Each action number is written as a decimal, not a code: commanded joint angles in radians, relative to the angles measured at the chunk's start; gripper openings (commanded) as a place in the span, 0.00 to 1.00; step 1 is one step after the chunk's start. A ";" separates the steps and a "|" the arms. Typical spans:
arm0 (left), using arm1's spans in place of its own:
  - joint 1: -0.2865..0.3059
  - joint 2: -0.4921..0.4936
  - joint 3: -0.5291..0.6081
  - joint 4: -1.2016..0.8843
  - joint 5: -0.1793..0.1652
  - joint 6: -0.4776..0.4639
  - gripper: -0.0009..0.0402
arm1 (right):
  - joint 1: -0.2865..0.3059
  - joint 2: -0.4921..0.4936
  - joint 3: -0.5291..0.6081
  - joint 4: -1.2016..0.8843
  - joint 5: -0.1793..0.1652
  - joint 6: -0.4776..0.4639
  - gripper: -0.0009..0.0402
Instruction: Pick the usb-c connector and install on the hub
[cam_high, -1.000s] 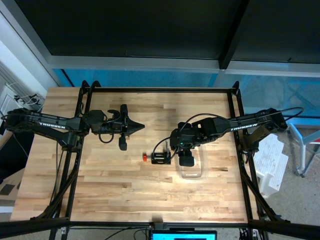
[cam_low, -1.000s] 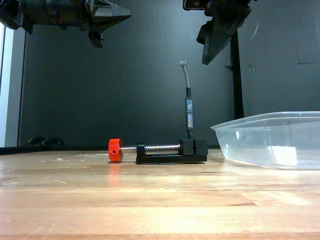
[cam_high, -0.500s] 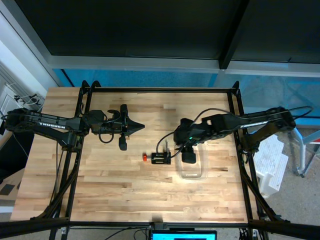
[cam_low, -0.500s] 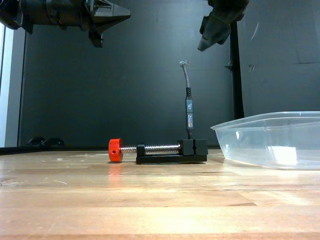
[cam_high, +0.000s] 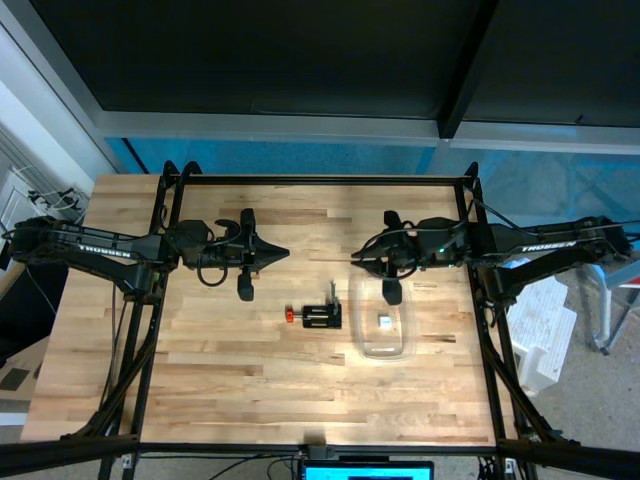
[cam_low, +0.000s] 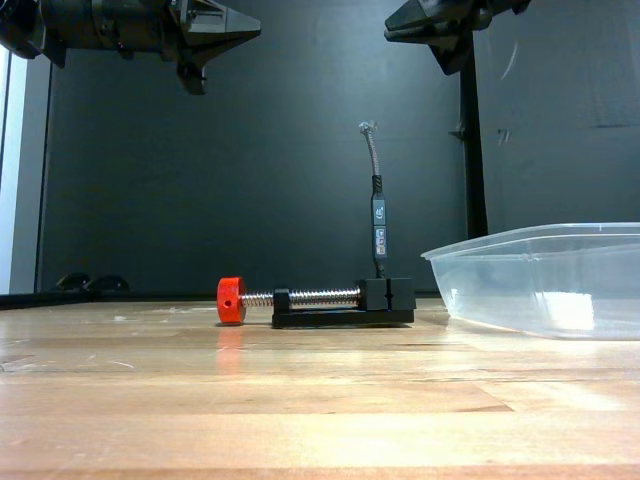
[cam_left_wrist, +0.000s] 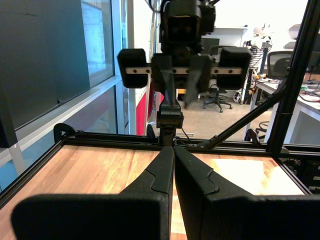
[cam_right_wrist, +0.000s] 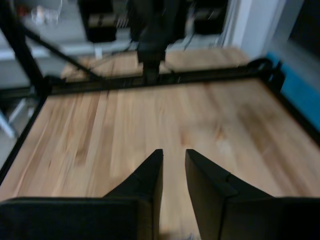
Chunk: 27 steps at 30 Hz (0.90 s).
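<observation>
Above the counter (cam_high: 200, 340) | left gripper (cam_high: 285, 254) is held clenched, empty | right gripper (cam_high: 354, 261) is held slightly parted, empty | hub (cam_high: 320, 317) is seen just beside clear tray (cam_high: 405, 342).

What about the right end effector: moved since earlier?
Yes: right end effector rose from over the tray toward its far rim; left end effector hovers opposite.

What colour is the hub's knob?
The knob is orange-red, clearest in the low view. Left gripper and right gripper hover high overhead.
</observation>
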<state>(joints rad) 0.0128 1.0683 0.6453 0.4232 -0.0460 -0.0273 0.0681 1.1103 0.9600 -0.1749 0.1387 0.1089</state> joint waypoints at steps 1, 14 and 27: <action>0.000 0.000 0.000 0.000 0.000 0.000 0.02 | -0.011 -0.042 -0.082 0.165 -0.001 -0.013 0.09; 0.000 0.000 0.000 0.000 0.000 0.000 0.02 | -0.045 -0.101 -0.239 0.418 -0.085 -0.023 0.02; 0.000 0.000 0.000 0.000 0.000 0.000 0.02 | -0.077 -0.103 -0.279 0.488 -0.093 -0.048 0.02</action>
<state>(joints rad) 0.0128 1.0679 0.6449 0.4232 -0.0460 -0.0269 -0.0093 1.0069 0.6804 0.3119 0.0463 0.0601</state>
